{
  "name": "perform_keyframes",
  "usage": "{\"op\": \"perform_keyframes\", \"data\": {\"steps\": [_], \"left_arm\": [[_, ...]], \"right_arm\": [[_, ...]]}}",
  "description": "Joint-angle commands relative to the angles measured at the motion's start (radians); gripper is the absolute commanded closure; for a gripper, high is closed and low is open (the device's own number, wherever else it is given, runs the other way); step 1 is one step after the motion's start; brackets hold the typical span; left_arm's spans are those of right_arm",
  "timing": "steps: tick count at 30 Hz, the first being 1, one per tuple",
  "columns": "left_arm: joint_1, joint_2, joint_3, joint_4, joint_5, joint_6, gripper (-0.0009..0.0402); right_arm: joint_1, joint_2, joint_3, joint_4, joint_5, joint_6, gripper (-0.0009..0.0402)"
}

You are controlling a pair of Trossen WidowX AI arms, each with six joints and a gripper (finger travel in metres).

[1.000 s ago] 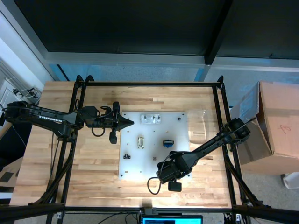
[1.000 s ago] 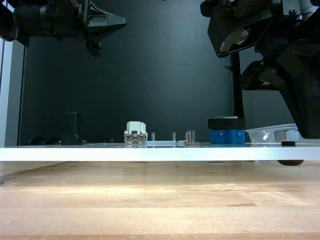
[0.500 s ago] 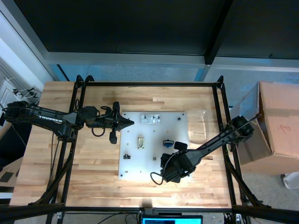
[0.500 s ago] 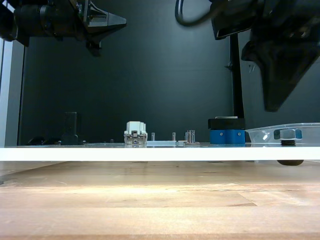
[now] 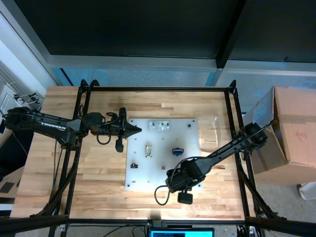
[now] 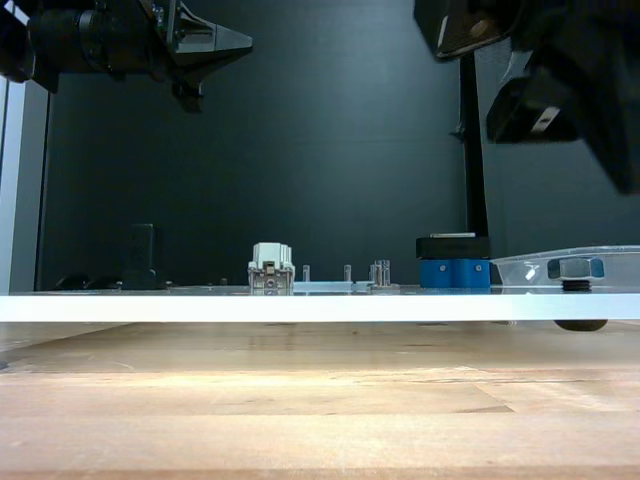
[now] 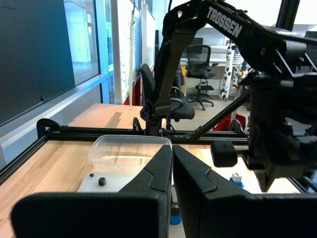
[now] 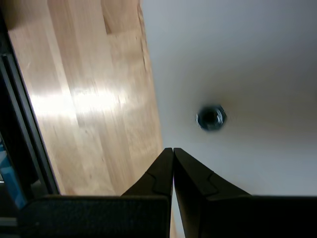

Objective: Unfasten the M12 nut and place it in the container

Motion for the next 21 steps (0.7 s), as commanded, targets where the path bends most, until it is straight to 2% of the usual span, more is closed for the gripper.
{"op": "perform_keyframes", "data": {"steps": [1, 7, 10, 14, 16, 21], "left_arm": [[0.0, 0.0, 0.0, 0.0, 0.0, 0.0, 0.0393], [0.0, 0.0, 0.0, 0.0, 0.0, 0.0, 0.0393], [0.0, 0.0, 0.0, 0.0, 0.0, 0.0, 0.0393], [0.0, 0.0, 0.0, 0.001, 0.0, 0.0, 0.0393], [0.0, 0.0, 0.0, 0.0, 0.0, 0.0, 0.0393], [0.0, 0.0, 0.0, 0.0, 0.0, 0.0, 0.0393]], "right_arm": [[0.001, 0.036, -0.002, 0.023, -0.003, -0.023, 0.0393], [0.0, 0.064, -0.009, 0.029, 0.008, -0.039, 0.0393], [0.0, 0.064, -0.013, 0.029, 0.051, -0.041, 0.0393], [-0.004, 0.063, -0.018, 0.028, 0.061, -0.04, 0.0393], [-0.004, 0.063, -0.019, 0.023, 0.085, -0.037, 0.0394], [-0.004, 0.063, -0.019, 0.01, 0.085, -0.038, 0.0393]]}}
